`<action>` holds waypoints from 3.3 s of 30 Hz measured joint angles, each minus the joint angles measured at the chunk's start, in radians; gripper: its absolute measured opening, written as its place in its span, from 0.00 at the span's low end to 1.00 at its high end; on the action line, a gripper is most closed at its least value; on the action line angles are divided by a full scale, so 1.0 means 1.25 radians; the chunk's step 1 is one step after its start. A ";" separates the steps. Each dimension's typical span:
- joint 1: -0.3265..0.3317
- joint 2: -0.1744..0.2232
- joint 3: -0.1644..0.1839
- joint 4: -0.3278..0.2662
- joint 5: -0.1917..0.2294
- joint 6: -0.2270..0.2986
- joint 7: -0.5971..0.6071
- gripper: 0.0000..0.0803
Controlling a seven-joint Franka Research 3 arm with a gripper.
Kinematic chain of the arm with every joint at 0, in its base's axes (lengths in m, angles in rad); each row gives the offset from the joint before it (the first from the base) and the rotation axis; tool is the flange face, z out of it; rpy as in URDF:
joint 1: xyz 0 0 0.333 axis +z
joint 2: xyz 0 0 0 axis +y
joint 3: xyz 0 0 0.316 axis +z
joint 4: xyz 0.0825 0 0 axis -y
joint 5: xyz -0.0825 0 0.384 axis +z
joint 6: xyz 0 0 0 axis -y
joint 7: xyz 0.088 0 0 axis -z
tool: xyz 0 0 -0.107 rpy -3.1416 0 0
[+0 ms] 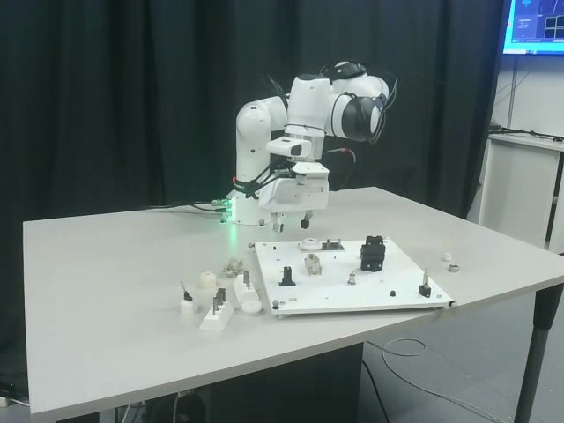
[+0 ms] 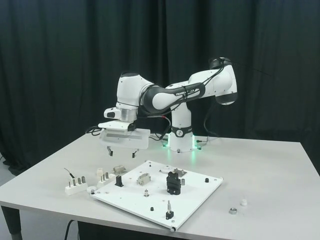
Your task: Pick medium gear.
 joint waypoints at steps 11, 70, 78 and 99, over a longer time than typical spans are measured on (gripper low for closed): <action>-0.015 0.000 0.005 0.013 0.001 0.024 0.000 1.00; -0.428 0.033 0.197 0.368 0.039 -0.001 -0.116 1.00; -0.447 0.033 0.213 0.384 0.038 0.001 -0.124 1.00; -0.501 0.034 0.253 0.432 0.015 0.010 -0.165 1.00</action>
